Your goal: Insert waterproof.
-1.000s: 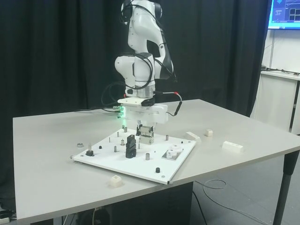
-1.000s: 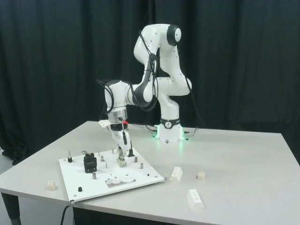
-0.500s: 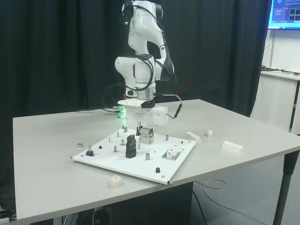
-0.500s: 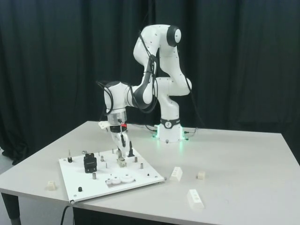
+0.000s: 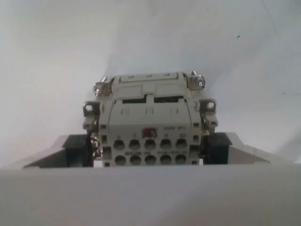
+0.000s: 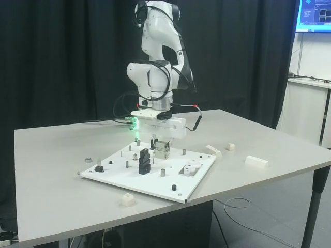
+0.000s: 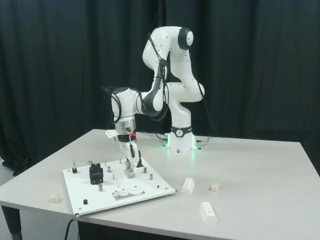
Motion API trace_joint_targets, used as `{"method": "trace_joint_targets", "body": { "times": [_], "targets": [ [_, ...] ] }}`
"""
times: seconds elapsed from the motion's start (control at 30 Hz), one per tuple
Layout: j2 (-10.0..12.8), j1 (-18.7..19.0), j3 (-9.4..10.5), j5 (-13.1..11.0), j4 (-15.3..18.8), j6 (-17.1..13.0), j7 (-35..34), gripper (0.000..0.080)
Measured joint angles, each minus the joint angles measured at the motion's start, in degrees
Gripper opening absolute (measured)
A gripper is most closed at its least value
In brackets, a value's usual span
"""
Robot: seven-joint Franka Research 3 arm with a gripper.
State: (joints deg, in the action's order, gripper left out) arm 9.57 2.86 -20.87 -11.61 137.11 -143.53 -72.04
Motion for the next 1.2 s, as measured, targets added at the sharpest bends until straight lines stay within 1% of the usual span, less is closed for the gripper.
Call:
{"method": "trace_joint_targets", "body": {
  "times": [0.13, 0.37, 1.1, 1.13, 1.2],
  "targets": [
    [0.01, 0.0, -0.02, 0.04, 0.0, 0.01, 0.54, 0.0515],
    [0.43, 0.01, -0.06, 0.05, -0.11, 0.01, 3.63, 0.0515],
    [0.55, 0.0, -0.2, -0.09, -0.51, -0.04, 3.64, 0.0515],
    [0.55, 0.0, -0.21, -0.05, -0.65, -0.05, 3.64, 0.0732],
    [0.55, 0.0, -0.22, -0.01, -0.97, -0.05, 3.64, 0.0732]
  ]
}}
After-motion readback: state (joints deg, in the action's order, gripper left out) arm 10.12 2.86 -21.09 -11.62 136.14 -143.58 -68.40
